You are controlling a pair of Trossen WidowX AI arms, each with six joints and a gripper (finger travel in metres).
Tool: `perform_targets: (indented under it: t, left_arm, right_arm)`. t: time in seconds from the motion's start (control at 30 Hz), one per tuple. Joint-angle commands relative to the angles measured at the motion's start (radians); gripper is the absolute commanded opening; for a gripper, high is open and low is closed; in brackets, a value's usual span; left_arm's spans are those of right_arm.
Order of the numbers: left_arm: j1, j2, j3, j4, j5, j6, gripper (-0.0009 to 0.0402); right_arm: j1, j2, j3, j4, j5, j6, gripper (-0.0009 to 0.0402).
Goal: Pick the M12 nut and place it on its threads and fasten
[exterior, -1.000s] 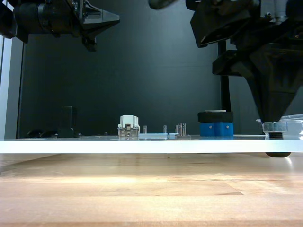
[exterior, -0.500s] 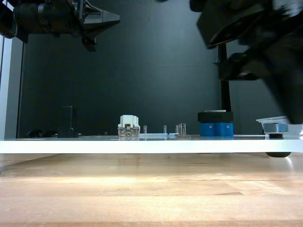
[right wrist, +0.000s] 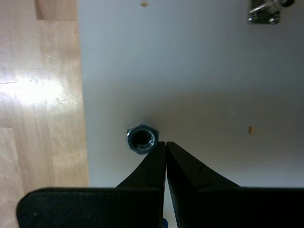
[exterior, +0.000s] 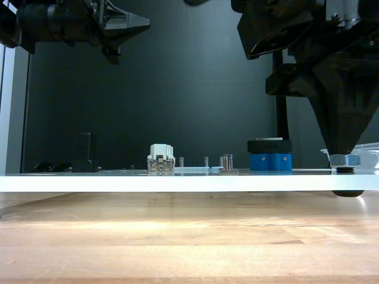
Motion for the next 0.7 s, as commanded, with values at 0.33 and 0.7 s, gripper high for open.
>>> perform_targets:
  t: [0.33,0.7]
  left_arm:
    - [0.0,0.0,0.0,0.0,0.0,0.0,0.0]
    - [0.0,0.0,0.0,0.0,0.0,0.0,0.0]
  right_arm:
    - [-0.001,-0.005,0.001,-0.022,-0.207,-0.028,0.0]
    - [-0.001,-0.001,0.0,-0.021,0.045,0.0,0.0]
